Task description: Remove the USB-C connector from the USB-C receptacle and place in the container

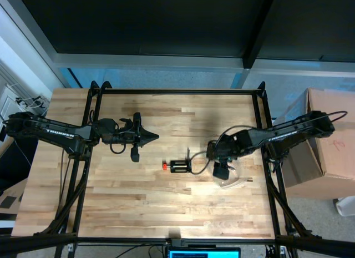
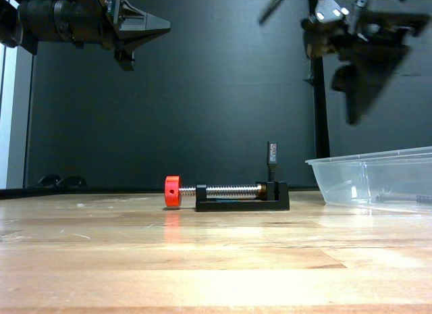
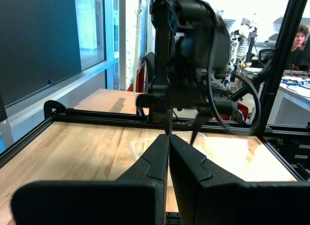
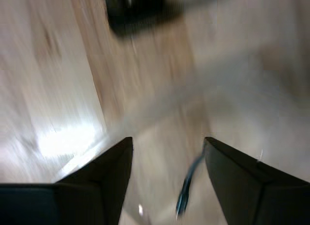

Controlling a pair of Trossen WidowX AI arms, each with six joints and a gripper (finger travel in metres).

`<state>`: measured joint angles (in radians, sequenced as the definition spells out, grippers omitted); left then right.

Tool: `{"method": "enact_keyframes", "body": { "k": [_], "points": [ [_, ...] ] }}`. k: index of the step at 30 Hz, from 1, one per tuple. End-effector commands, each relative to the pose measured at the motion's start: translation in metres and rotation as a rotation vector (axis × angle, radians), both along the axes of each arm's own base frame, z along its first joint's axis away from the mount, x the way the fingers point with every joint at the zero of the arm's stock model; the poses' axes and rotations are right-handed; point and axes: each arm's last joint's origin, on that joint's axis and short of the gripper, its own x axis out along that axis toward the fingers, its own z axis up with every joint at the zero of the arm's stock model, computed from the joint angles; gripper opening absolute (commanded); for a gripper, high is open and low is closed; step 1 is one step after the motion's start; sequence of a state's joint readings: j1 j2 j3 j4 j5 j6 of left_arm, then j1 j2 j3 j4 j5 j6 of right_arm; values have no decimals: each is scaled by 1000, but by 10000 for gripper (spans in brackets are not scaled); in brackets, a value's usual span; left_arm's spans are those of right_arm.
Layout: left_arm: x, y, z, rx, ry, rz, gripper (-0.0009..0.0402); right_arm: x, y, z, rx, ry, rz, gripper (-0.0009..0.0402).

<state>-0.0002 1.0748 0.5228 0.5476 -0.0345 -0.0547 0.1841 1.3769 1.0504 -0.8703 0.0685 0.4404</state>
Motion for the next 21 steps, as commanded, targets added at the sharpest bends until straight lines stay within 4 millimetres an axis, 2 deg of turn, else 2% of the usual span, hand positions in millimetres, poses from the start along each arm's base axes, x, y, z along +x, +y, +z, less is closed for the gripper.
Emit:
{"method": "enact_keyframes", "body": {
  "k": [1,8,10,16,21],
  "points": [
    [0,0,0,0,0,0,0,1,-12,17,-17,-144,28,133],
    [0,0,0,0,0,0,0,4,-34,56,-122,-497,106,-6],
    [0,0,0,0,0,0,0,5,-41,65,-152,-578,101,8],
    [0,0,0,0,0,0,0,6,-48,87,-251,-779,141,-1],
    [0,0,0,0,0,0,0,8,-53,88,-226,-877,171,0]
  ]
}}
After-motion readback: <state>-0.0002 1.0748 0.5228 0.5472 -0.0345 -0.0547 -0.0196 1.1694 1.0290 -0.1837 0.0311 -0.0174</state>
